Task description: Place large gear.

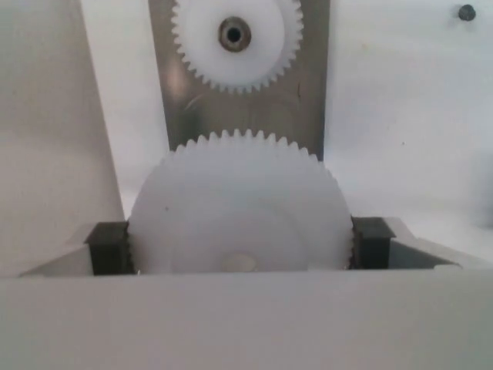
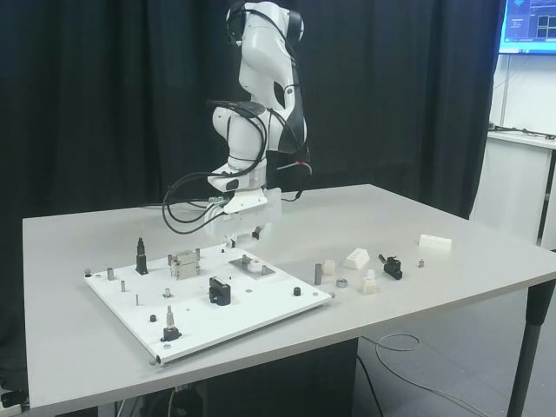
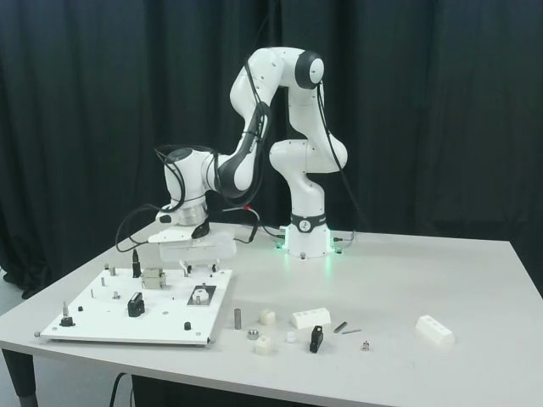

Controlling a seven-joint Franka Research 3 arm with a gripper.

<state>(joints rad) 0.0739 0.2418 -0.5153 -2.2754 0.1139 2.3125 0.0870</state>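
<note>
Gear (image 1: 239, 208) clamped flat between the fingers (image 1: 108, 247), hanging over the plate (image 1: 308, 116); small gear (image 1: 236, 38) lies just ahead, so the seat is beside its teeth.

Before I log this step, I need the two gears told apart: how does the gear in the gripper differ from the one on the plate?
The large gear is held between the gripper's black fingers, off the board; the smaller gear already sits on the grey metal plate. The large gear is clearly wider. The smaller gear's centre shows a dark hub; the large gear's centre looks pale. Both are white and toothed.
</note>
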